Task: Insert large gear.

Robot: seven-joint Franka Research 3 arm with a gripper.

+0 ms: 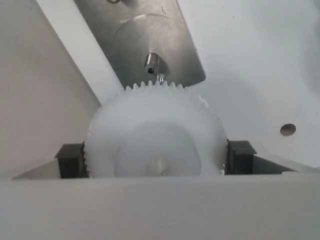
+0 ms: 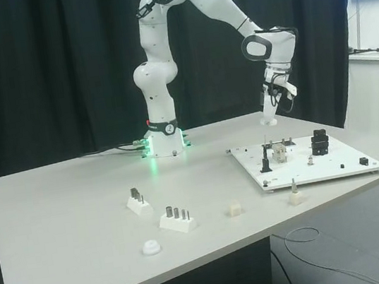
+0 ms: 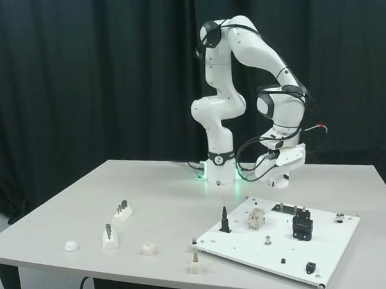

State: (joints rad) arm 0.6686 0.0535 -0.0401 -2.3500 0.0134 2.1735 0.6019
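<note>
— While the arm hangs there, what's in the gripper (image 1: pixel 156 159)?
— The large gear (image 1: pixel 156 135), white, pinched flat between the two black fingers (image 1: pixel 70 160), so its bore can drop straight onto a shaft. It's high above the white board (image 2: pixel 336 166), with a grey plate (image 1: pixel 165 45) and its peg (image 1: pixel 151 63) just ahead.
— And around it?
— Left on the grey table (image 2: pixel 58 219), peg holders (image 2: pixel 138 202) and a small white gear (image 2: pixel 150 247); black curtains (image 3: pixel 81 72) behind.

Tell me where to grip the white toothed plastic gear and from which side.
Grip the white toothed plastic gear on its toothed rim at opposite sides, coming from above its flat face, as the claw has it: black pads span the round disc, leaving the centre bore free.
</note>
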